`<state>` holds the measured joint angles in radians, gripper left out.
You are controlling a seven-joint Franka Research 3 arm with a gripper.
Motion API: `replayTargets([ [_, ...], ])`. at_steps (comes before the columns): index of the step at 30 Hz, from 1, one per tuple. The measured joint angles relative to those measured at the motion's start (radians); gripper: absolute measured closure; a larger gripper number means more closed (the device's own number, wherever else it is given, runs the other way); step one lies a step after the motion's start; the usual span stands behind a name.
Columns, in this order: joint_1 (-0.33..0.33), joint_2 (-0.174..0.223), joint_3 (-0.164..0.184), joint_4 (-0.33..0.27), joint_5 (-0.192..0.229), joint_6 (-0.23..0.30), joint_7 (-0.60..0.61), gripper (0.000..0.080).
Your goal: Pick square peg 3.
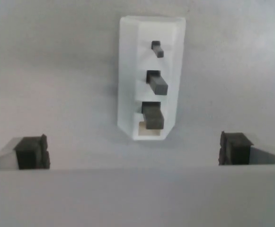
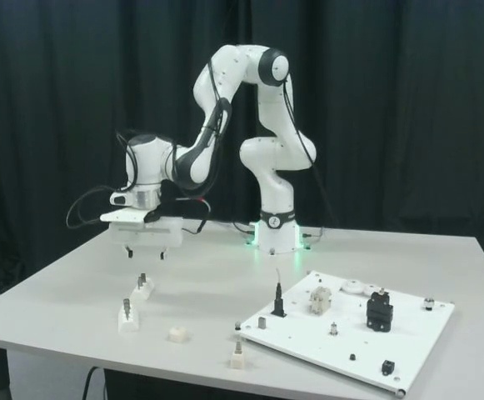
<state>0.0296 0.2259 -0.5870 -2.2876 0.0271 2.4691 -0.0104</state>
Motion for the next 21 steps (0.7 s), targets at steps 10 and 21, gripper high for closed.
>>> replayTargets([
  [10, -0.022, 0.090, 0.000, -0.012, 0.162, 0.100, -0.140, 0.0003],
  [21, -0.028, 0.166, 0.000, 0.013, 0.296, 0.119, -0.283, 0.0003],
])
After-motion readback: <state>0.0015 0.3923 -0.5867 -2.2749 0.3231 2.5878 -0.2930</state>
